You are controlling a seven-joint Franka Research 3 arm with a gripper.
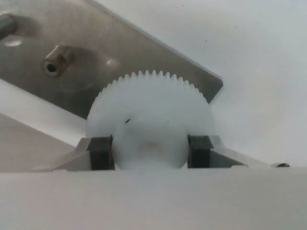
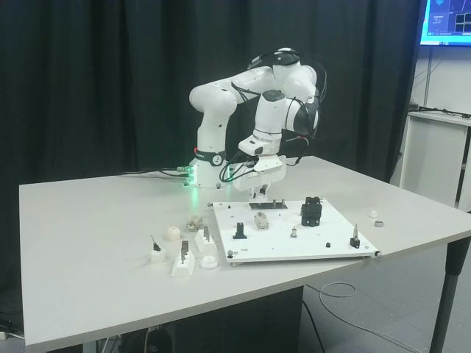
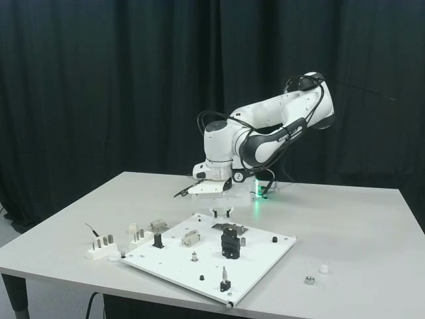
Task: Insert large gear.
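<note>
In the wrist view a white large gear with fine teeth sits between my two black finger pads, which clamp its hub from both sides. My gripper is shut on it. Just beyond the gear lies a grey metal plate carrying a short peg and a second peg at the picture's edge. From the room cameras, the gripper hangs low over the far edge of the white board, just above the metal plate. The gear itself is too small to make out there.
A black block and several small fixtures stand on the board. White part holders sit on the grey table beside the board. A small nut and a small white piece lie on the other side.
</note>
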